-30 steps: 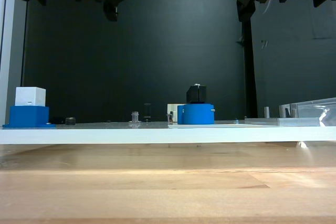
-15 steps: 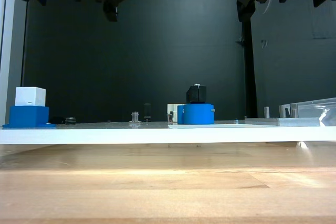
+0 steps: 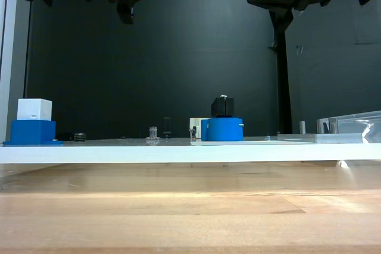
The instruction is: Pick the 16mm cylinder and install on the taskboard
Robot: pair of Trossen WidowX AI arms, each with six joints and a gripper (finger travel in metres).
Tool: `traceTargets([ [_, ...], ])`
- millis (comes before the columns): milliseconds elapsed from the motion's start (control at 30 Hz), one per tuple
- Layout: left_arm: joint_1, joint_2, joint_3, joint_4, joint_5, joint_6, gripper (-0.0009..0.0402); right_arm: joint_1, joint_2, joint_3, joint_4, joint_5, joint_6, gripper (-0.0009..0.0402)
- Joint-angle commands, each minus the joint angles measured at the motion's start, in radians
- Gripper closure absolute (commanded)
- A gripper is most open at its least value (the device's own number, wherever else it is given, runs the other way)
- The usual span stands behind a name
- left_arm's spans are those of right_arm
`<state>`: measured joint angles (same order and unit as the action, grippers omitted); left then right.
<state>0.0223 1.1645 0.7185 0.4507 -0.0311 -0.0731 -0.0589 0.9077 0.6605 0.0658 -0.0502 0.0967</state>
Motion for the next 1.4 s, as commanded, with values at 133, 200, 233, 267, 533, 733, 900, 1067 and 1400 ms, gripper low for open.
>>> traceTargets([
  [133, 0.000, 0.000, 0.000, 0.000, 0.000, 0.000, 0.0393, 0.018, 0.000, 0.127, -0.392, -0.004, 0.000, 0.0393],
  [200, 0.000, 0.000, 0.000, 0.000, 0.000, 0.000, 0.0393, 0.034, 0.000, 0.155, -0.488, -0.003, 0.001, 0.0393],
  [233, 0.000, 0.000, 0.000, 0.000, 0.000, 0.000, 0.0393, 0.043, 0.000, 0.166, -0.529, -0.001, 0.001, 0.0393],
  [267, 0.000, 0.000, 0.000, 0.000, 0.000, 0.000, 0.0393, 0.054, 0.000, 0.175, -0.567, 0.006, 0.003, 0.0393],
  [533, 0.000, 0.000, 0.000, 0.000, 0.000, 0.000, 0.0393, 0.156, 0.022, 0.234, -0.859, 0.076, 0.056, 0.0393],
  [733, 0.000, 0.000, 0.000, 0.000, 0.000, 0.000, 0.0393, 0.213, 0.026, 0.236, -0.982, 0.085, 0.108, 0.0393],
  [900, 0.000, 0.000, 0.000, 0.000, 0.000, 0.000, 0.0393, 0.246, 0.029, 0.236, -1.075, 0.087, 0.135, 0.0393],
  [1067, 0.000, 0.000, 0.000, 0.000, 0.000, 0.000, 0.0393, 0.257, 0.029, 0.236, -1.176, 0.087, 0.162, 0.0393],
  [1400, 0.000, 0.000, 0.000, 0.000, 0.000, 0.000, 0.0393, 0.322, 0.029, 0.232, -1.289, 0.087, 0.203, 0.0393],
])
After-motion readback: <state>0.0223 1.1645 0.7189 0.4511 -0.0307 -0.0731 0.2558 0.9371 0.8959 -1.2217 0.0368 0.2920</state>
